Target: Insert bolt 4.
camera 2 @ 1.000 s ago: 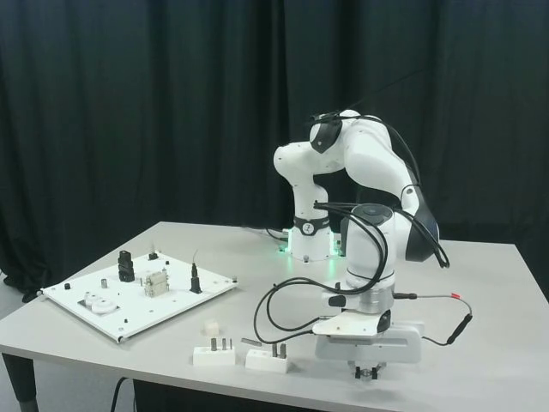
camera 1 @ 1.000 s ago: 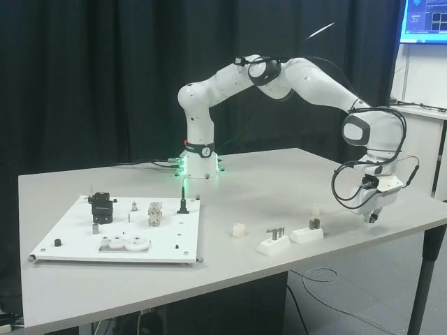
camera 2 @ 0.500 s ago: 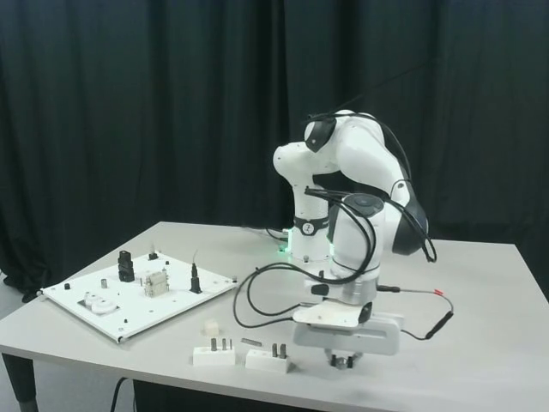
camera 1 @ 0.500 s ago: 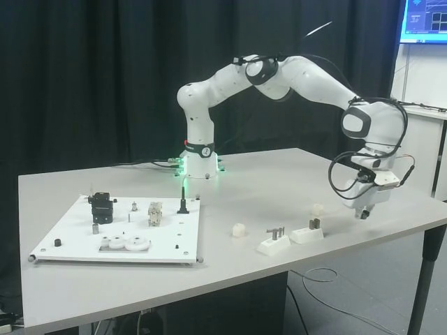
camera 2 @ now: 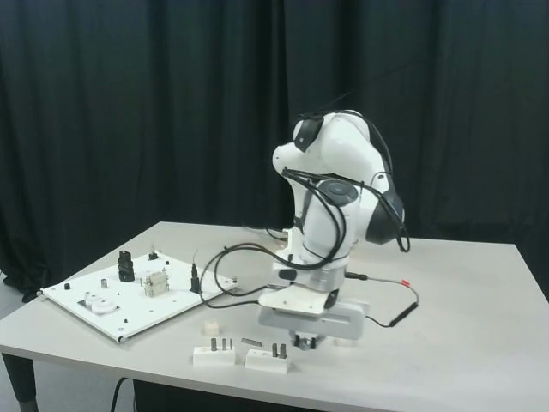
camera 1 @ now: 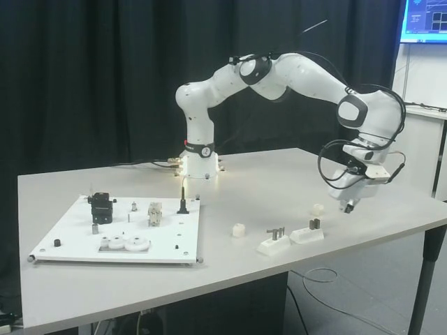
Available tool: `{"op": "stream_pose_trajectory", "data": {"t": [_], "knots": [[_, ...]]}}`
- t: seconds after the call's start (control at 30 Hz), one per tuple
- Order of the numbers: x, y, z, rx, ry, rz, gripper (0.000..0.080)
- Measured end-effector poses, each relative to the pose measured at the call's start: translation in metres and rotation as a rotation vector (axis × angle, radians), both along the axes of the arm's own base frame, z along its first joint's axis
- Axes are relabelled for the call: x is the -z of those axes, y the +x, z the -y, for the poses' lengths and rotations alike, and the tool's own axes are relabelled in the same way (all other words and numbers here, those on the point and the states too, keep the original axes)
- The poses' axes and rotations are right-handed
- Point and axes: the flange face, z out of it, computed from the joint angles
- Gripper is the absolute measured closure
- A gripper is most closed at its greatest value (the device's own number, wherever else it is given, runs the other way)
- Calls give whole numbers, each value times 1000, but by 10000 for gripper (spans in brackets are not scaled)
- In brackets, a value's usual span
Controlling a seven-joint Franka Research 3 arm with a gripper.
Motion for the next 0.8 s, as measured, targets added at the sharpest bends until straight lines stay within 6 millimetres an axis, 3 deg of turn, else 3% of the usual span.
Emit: {"op": "stream_pose_trajectory", "data": {"t": [0.33,0.8], "knots": [[-7,2,45,-15,-39,-67,577],[4,-1,107,-29,-69,-165,577]]}}
